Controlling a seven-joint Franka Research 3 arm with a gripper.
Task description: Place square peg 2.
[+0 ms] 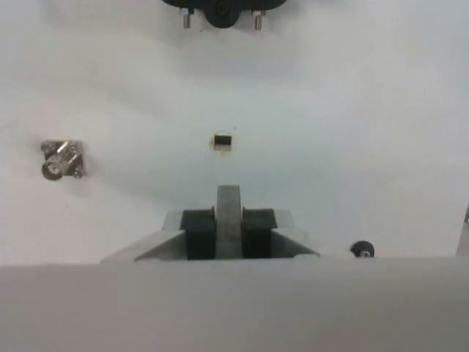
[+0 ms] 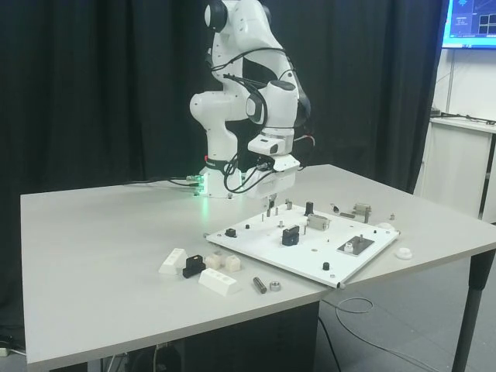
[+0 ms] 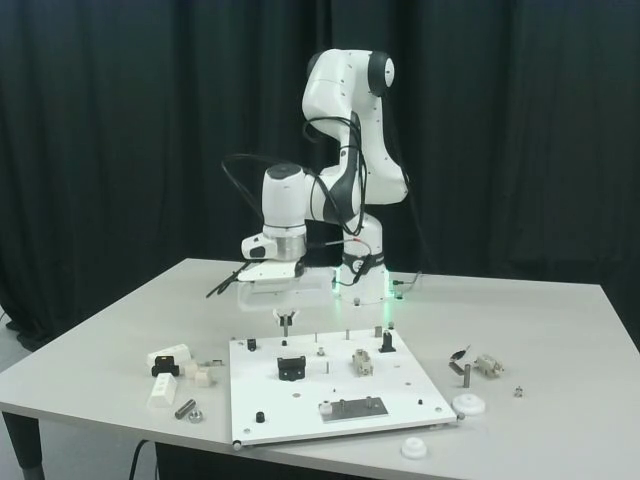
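Grey bench (image 2: 93, 232) carrying a white board (image 2: 263, 252).
Loose white blocks (image 2: 218, 279) lie at the board's 9 o'clock, white discs (image 3: 467, 405) at its 3 o'clock.

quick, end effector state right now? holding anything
End effector: shut on the square peg, held above the white board.

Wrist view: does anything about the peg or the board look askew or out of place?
Nothing stands out. The end effector holds the square peg upright between its fingers, above the white board, and the peg is roughly lined up with the small square hole.
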